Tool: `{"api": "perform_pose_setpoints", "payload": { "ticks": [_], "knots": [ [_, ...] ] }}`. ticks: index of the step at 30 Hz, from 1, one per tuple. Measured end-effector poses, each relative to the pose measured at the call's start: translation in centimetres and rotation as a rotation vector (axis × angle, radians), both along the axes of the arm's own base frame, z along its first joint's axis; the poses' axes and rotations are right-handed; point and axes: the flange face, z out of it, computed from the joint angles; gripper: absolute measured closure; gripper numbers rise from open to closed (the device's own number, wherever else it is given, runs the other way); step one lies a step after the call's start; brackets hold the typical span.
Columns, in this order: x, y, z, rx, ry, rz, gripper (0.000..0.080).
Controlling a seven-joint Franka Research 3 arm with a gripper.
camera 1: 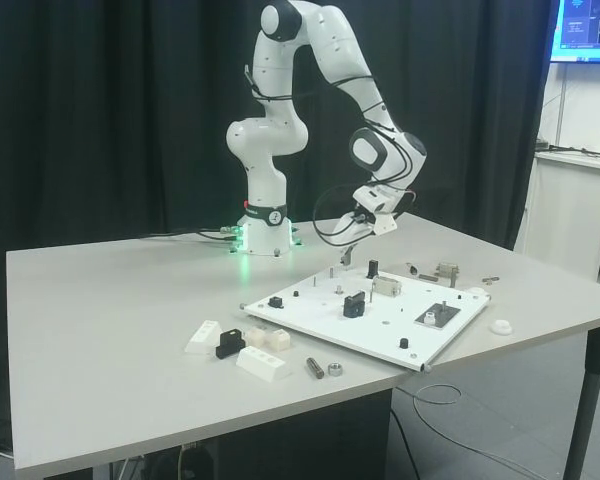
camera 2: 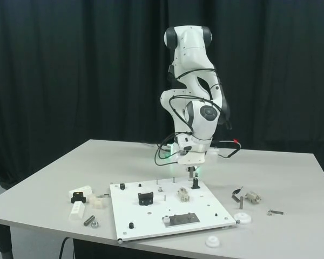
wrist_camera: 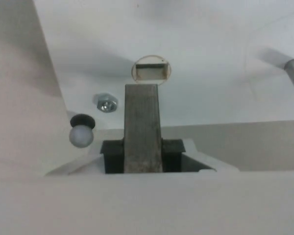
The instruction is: Place square peg 4.
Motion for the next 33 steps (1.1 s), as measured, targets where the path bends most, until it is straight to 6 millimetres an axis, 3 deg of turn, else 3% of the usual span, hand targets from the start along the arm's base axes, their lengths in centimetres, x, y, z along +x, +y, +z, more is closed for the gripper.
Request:
{"api": "perform_pose_setpoints", "payload": {
  "ticks": [33],
  "knots": [
    [0.5,0.2,3.1,0.0,-0.057,-0.004,0.0649]
  ]
}}
